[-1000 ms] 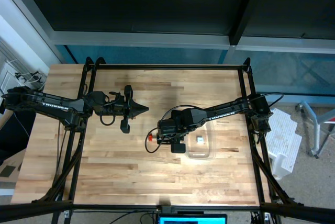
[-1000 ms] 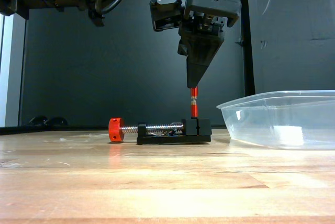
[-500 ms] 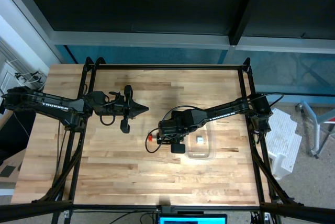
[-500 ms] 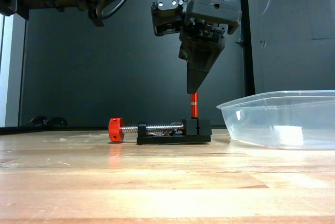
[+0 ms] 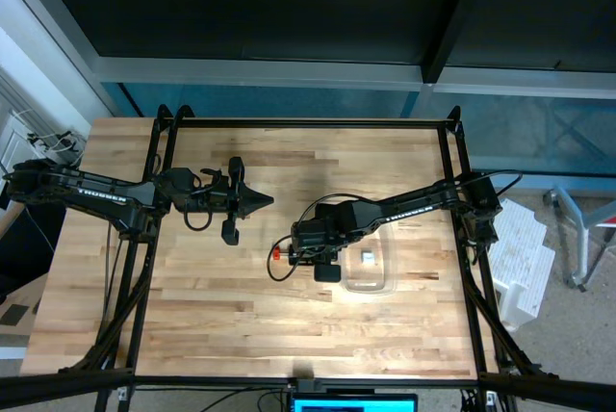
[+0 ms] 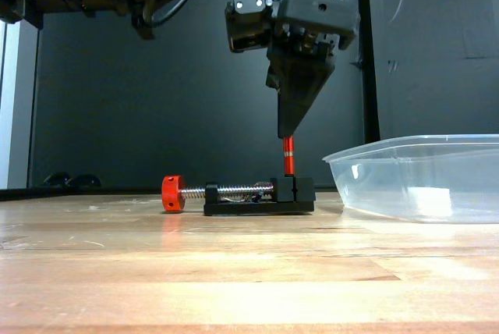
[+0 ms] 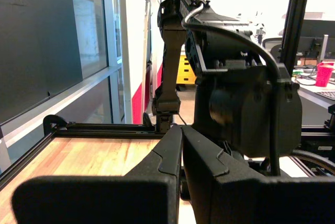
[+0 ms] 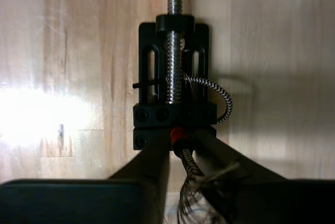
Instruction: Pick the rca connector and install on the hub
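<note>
The hub is a black block on the wood with a threaded rod and a red-orange knob at its left end. The rca connector, a thin red pin with a silvery ring, stands upright in the hub's right end. My right gripper points straight down and is shut on the pin's top. In the right wrist view the fingers flank the red tip of the connector at the edge of the hub. My left gripper is shut and parked over the table's back left, holding nothing.
A clear plastic tray sits just right of the hub, and in the high view this tray holds a small white square piece. A black-and-white braided wire loops beside the hub.
My right gripper has sunk slightly lower over the upright connector, covering more of its top. The hub and the left arm have not moved.
</note>
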`<state>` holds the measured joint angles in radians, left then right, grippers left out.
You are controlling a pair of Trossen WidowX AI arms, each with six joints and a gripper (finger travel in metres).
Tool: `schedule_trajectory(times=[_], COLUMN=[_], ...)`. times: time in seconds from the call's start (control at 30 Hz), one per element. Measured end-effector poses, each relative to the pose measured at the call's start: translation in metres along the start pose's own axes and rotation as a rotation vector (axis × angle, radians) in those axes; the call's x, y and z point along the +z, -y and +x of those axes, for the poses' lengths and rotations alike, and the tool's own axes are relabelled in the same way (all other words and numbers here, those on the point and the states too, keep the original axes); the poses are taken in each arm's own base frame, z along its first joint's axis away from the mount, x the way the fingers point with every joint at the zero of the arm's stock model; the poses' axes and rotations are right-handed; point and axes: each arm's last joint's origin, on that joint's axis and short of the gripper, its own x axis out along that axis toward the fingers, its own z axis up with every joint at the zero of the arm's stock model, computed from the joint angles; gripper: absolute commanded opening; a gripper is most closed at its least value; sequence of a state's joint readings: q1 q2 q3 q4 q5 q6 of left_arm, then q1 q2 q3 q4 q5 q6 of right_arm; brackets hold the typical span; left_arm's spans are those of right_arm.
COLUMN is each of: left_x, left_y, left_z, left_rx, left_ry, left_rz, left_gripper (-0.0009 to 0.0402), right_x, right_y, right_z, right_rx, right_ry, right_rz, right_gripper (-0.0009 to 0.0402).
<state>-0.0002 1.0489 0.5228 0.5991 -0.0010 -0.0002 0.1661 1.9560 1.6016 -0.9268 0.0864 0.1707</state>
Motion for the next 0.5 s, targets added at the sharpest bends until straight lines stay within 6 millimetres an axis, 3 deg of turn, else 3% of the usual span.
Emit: schedule_trajectory(times=[0.27,0.5], left_x=[0.000,0.000], left_y=[0.000,0.000], left_z=[0.000,0.000], left_rx=[0.000,0.000], left_ry=[0.000,0.000], left_rz=[0.000,0.000], left_gripper=[0.0000,0.0000], right_x=[-0.001,-0.012], right_y=[0.001,0.006], right_z=[-0.022,-0.054], right_rx=[0.010,0.026], right_ry=[0.059,0.154], right_rz=[0.010,0.001], right_gripper=[0.0176,0.0189])
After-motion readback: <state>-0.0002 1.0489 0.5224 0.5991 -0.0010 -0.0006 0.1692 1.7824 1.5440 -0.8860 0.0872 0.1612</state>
